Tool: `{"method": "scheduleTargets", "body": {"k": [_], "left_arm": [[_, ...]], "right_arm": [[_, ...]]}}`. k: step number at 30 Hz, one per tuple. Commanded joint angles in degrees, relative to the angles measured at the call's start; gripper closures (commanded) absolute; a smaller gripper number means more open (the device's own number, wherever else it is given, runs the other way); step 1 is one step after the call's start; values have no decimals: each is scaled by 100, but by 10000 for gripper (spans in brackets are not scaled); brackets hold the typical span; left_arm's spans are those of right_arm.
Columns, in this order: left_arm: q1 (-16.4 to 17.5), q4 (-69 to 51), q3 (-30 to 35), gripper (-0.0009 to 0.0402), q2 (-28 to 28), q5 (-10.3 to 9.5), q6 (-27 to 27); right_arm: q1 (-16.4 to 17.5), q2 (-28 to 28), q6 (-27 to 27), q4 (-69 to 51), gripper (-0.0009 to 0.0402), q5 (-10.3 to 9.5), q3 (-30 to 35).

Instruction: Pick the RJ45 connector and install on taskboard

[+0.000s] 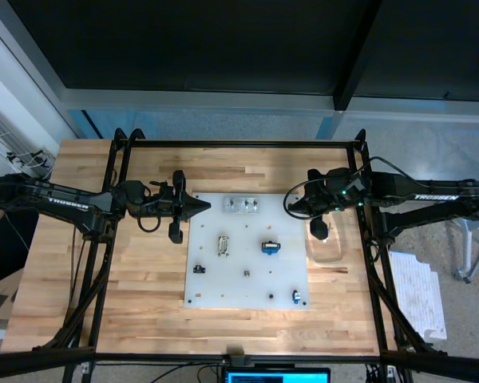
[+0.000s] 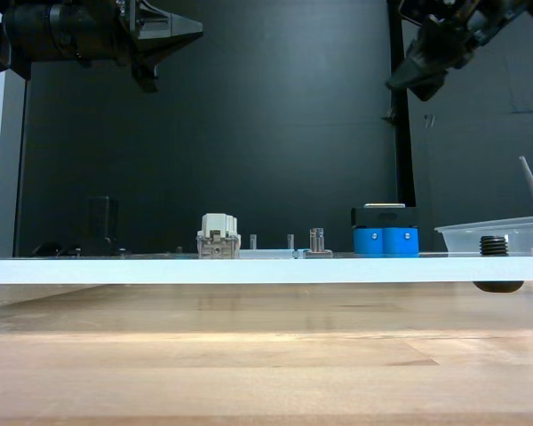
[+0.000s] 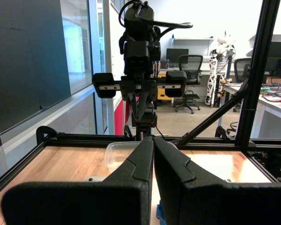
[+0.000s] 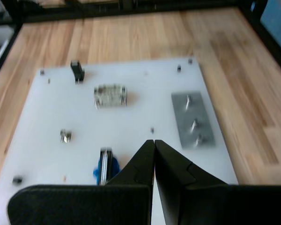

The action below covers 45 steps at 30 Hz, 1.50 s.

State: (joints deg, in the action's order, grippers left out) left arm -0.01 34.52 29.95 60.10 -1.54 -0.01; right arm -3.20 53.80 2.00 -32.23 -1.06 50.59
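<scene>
rj45 connector too small to pick out. taskboard (image 1: 223, 279) lies mid-tabletop (image 1: 96, 287); left tool (image 1: 206, 206) at its 10 o'clock, right tool (image 4: 153, 141) at 2 o'clock, both pinched closed. left arm (image 1: 60, 203) and right arm (image 1: 431, 197) read "trossen".

A wooden worktop (image 1: 88, 263) sat within a black frame (image 1: 239, 144), a clear plastic tray (image 1: 327, 261) on its right side, a lit screen (image 1: 277, 375) at its near edge.
</scene>
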Motion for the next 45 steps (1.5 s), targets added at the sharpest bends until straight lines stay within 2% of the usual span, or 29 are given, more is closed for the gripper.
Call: {"method": "scheduleTargets", "body": {"k": [1, 11, 17, 25, 32, 45], "left_arm": [[2, 0, 0, 393, 2, 0, 0], [2, 0, 0, 393, 2, 0, 0], [0, 0, 0, 393, 0, 0, 0], [2, 0, 0, 393, 2, 0, 0], [2, 0, 0, 393, 0, 0, 2], [2, 0, 0, 393, 2, 0, 0]], "right_arm": [[2, -146, 31, -413, 393, 2, 68], [2, -678, 98, -1668, 393, 15, 90], [4, -769, 118, -2573, 393, 26, 415], [7, -767, 94, -3985, 393, 468, 717], [9, -686, 118, -4380, 386, 466, 378], [15, -407, 221, -4159, 315, 474, -435]]}}
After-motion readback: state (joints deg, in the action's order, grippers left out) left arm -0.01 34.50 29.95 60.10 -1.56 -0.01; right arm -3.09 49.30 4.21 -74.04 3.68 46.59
